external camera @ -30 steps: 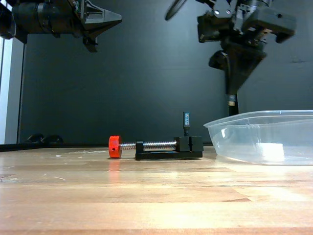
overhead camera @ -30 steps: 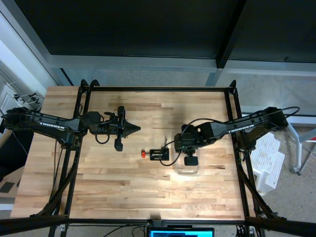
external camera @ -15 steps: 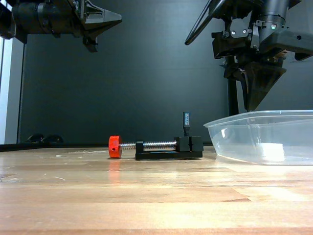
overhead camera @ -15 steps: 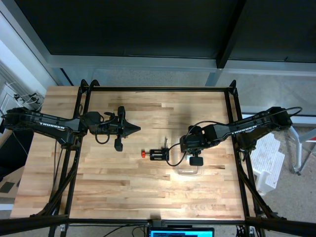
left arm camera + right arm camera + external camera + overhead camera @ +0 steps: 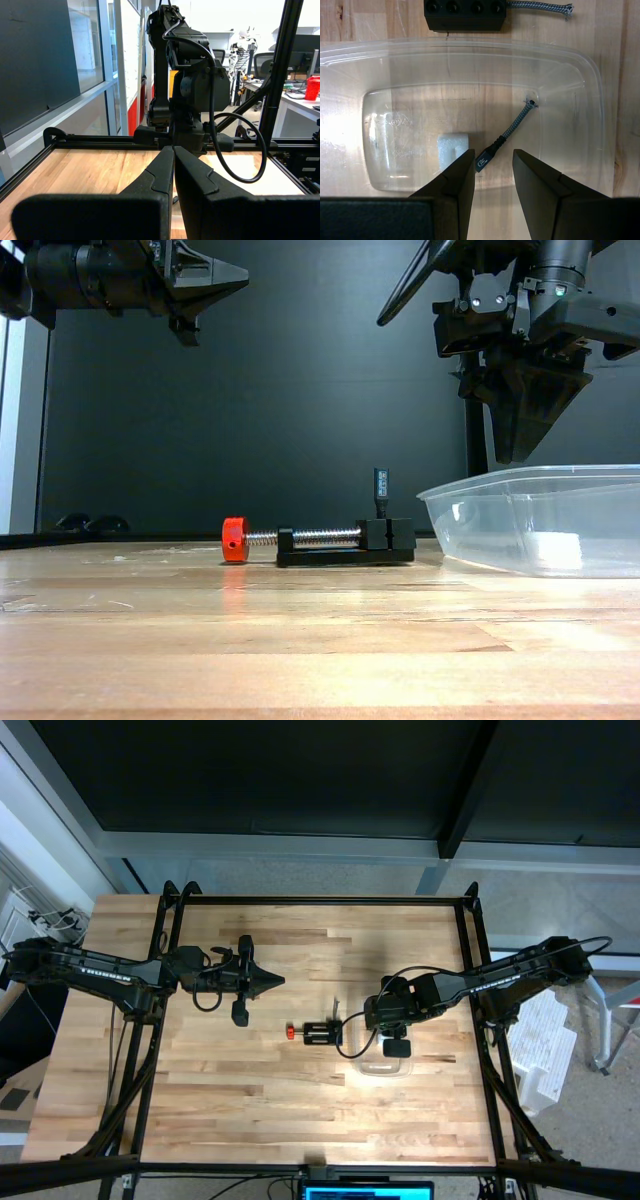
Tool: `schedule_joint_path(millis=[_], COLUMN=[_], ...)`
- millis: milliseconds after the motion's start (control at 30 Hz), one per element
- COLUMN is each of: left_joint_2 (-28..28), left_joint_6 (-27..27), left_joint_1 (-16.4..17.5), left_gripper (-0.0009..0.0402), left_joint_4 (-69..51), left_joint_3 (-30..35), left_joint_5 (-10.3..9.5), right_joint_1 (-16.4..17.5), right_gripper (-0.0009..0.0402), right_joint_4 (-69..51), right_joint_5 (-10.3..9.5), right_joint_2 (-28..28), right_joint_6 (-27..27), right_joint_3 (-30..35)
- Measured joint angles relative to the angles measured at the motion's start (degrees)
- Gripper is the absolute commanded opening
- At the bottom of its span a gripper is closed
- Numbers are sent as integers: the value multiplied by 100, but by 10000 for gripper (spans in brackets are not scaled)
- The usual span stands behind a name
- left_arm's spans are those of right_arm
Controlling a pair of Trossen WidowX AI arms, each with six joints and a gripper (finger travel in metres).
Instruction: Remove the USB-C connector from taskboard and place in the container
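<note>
USB-C connector (image 5: 486,157): just released, lying in container (image 5: 592,70). Right gripper (image 5: 508,455): open, directly above. Left gripper (image 5: 240,278): closed, parked aloft. Task judged complete.

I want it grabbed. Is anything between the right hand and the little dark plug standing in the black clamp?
Nothing visible does. The right hand hangs open above the clear plastic tray; the slim dark plug stands beside it in the black red-knobbed clamp. The left hand sits shut, high and far off.
</note>
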Motion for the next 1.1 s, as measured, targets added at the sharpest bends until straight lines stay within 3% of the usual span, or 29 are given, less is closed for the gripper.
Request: schedule_joint_path(millis=[333, 567, 867, 1100], left_joint_2=[0, 0, 0, 0], left_joint_6=[0, -2, 0, 0], left_joint_1=[0, 0, 0, 0], left_gripper=[0, 0, 0, 0], left_joint_4=[0, 0, 0, 0], left_joint_3=[2, 2, 2, 2], left_joint_5=[0, 2, 0, 2], right_joint_1=[0, -254, -734, -1045], right_gripper=[81, -5, -1, 0], right_joint_4=[173, 839, 2863, 4081], right_joint_5=[0, -7, -463, -527], right_joint_2=[-297, -955, -1781, -2057], right_joint_6=[2, -291, -693, -1091], right_joint_3=[4, -20, -706, -990])
